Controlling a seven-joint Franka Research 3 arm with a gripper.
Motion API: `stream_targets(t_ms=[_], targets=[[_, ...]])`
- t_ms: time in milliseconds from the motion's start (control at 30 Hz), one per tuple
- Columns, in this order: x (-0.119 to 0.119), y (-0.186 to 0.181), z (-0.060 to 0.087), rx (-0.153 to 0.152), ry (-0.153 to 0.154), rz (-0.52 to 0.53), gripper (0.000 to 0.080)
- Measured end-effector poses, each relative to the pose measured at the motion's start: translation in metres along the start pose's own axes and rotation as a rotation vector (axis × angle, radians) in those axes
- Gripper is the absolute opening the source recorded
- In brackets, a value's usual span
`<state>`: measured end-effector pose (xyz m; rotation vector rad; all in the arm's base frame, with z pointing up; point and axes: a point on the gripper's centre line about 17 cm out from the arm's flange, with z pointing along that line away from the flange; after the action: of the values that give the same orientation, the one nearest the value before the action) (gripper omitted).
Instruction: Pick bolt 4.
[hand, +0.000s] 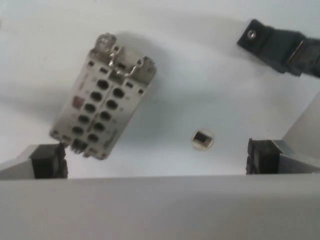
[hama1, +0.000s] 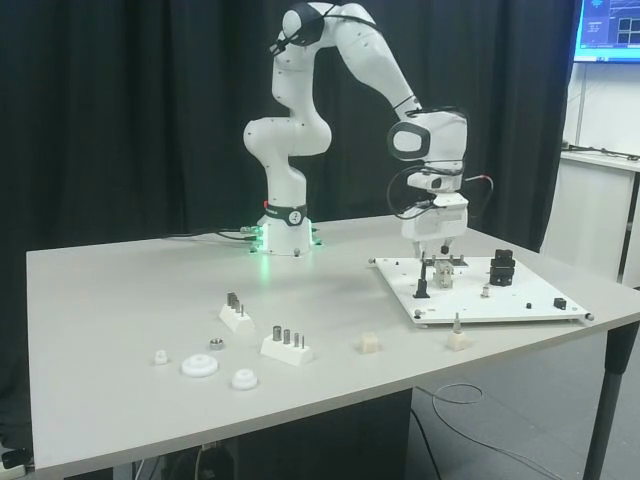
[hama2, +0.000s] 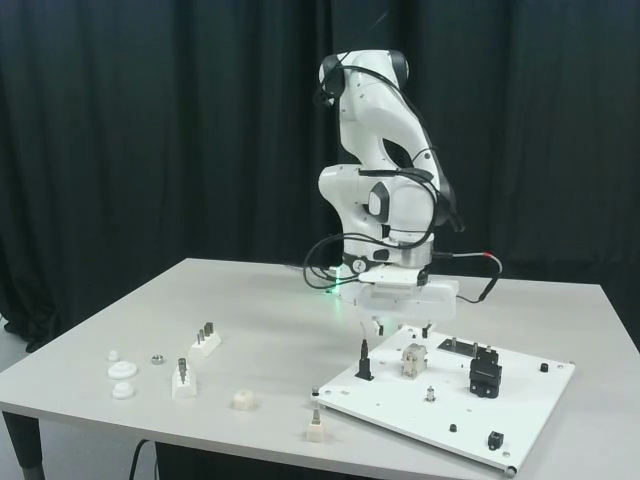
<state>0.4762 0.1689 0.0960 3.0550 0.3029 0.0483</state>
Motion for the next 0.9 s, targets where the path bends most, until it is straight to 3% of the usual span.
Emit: stream_targets(t_ms=[900], targets=[[0.0025, -0.0033, -0.0047, 0.000, 0.010, 0.005, 0.0800]])
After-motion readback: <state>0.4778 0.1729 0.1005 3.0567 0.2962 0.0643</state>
